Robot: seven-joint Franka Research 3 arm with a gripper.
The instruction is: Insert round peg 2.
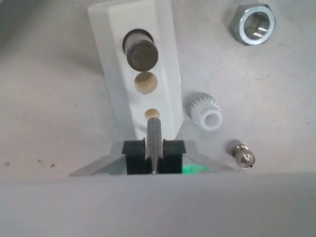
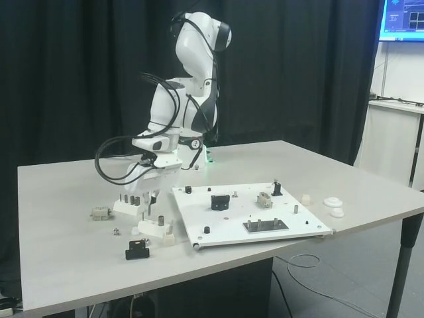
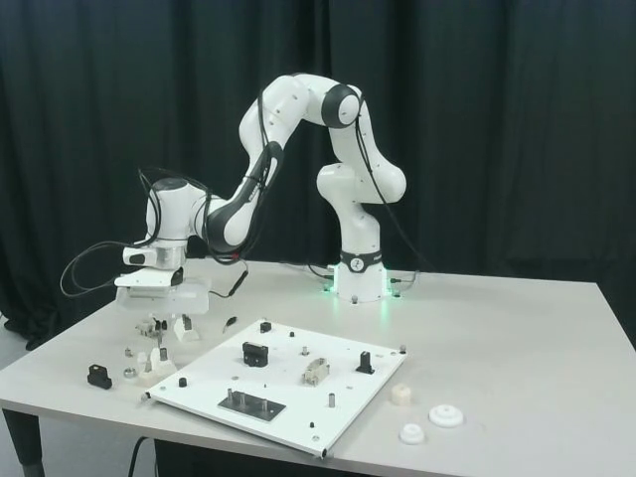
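My gripper [image 1: 154, 154] is shut on a thin grey round peg [image 1: 153, 134], held upright between the black fingers. Directly under it lies a white holder block [image 1: 111, 59] with three holes in a row. The largest hole holds a thick dark peg [image 1: 141, 52]. The middle hole [image 1: 145, 82] and the smallest hole [image 1: 152, 113] are empty, and the held peg's tip hangs just above the smallest hole. In the room views the gripper [image 2: 151, 200] [image 3: 158, 320] hovers low over the holder [image 2: 156, 230] [image 3: 155, 372] at the table's left side.
A steel hex nut [image 1: 252, 23], a white gear [image 1: 205, 111] and a small metal plug [image 1: 244, 154] lie beside the holder. A white assembly board [image 2: 248, 215] [image 3: 288, 383] with fixtures lies to the right. A black clip [image 2: 137, 250] and a second white holder [image 2: 128, 205] are nearby.
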